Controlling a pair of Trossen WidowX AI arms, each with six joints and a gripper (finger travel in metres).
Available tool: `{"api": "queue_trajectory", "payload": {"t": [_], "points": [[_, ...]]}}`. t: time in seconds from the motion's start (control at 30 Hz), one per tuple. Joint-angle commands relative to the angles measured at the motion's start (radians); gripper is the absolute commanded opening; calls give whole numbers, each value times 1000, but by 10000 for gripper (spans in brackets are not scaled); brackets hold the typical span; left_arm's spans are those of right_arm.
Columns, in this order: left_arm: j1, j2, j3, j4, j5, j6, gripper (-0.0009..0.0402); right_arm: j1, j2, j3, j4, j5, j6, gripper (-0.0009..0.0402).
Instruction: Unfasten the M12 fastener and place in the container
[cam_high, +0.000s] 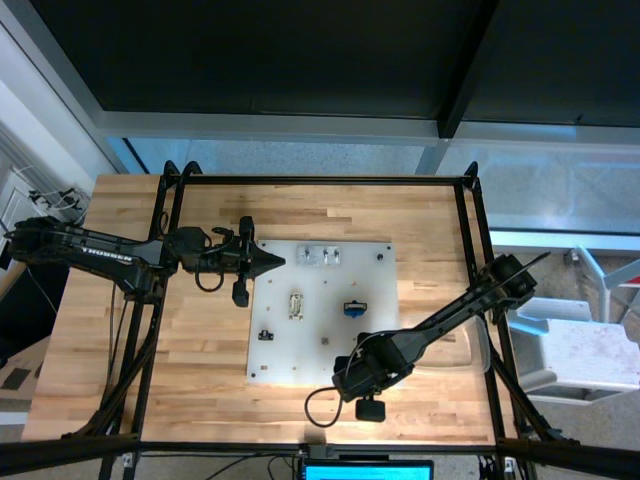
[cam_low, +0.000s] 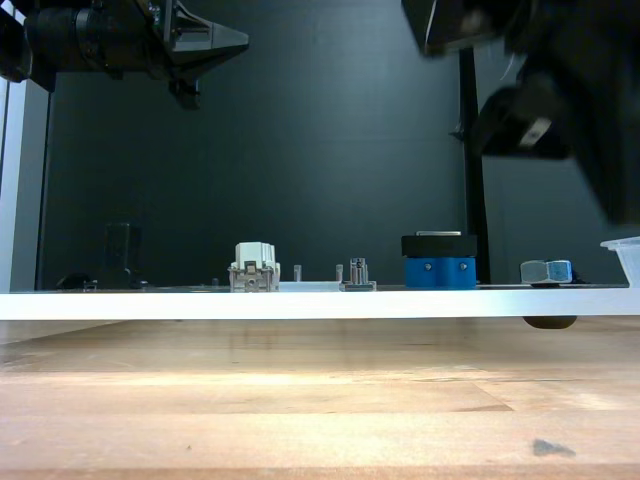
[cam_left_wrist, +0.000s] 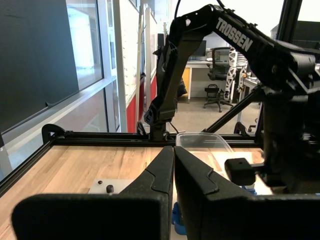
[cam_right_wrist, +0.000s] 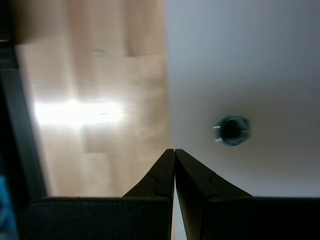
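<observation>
Nut (cam_low: 545, 271) (cam_right_wrist: 242, 132), small and silver, sits on its stud (cam_right_wrist: 231, 129) near the near right edge of the white board (cam_high: 300, 350) (cam_right_wrist: 250, 60). From above, the stud shows as a dark centre inside the silver ring. In the high view the right arm hides the nut. Right gripper (cam_high: 345, 378) (cam_right_wrist: 174, 150) hangs above the board's near edge, beside the nut and clear of it. Its fingers are pressed together with nothing between them. The container (cam_high: 478, 350) (cam_low: 625, 255) (cam_left_wrist: 202, 141), a clear plastic tub, stands on the wooden table (cam_high: 200, 340) just right of the board, partly under the right arm; the views do not show anything inside it. A blue block (cam_high: 354, 309) (cam_low: 438, 270) stands mid-board, further back and to the left of the nut. Left gripper (cam_high: 280, 262) (cam_low: 240, 40) (cam_left_wrist: 173, 148) is raised high over the board's far left part, well apart from the nut, pointing inward, fingers pressed together and holding nothing.
</observation>
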Motion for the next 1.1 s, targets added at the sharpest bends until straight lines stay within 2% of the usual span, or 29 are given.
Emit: {"api": "queue_trajectory", "payload": {"t": [0.03,0.1,0.57,0.63,0.67,0.7,0.77,0.8,0.83,1.0,1.1], "points": [[0,0,0,0,0,0,0,-1,8,-13,6,21,3,0],[0,0,0,0,0,0,0,-3,8,-20,6,55,8,0],[0,0,0,0,1,0,0,-14,7,-59,61,64,19,0],[0,0,0,0,1,0,0,-14,3,-52,31,82,21,0],[0,0,0,0,0,0,0,-14,1,-44,-2,107,27,0],[0,0,0,0,0,0,0,-13,-5,-33,-42,154,39,0],[0,0,0,0,0,0,0,-11,-12,-6,-132,282,89,0],[0,0,0,0,0,0,0,-10,-17,8,-167,332,109,0],[0,0,0,0,0,0,0,-10,-19,19,-190,357,119,0],[0,0,0,1,0,0,0,-9,-28,39,-201,350,111,0],[0,0,0,0,1,0,0,-9,-28,38,-190,282,87,0]]}}
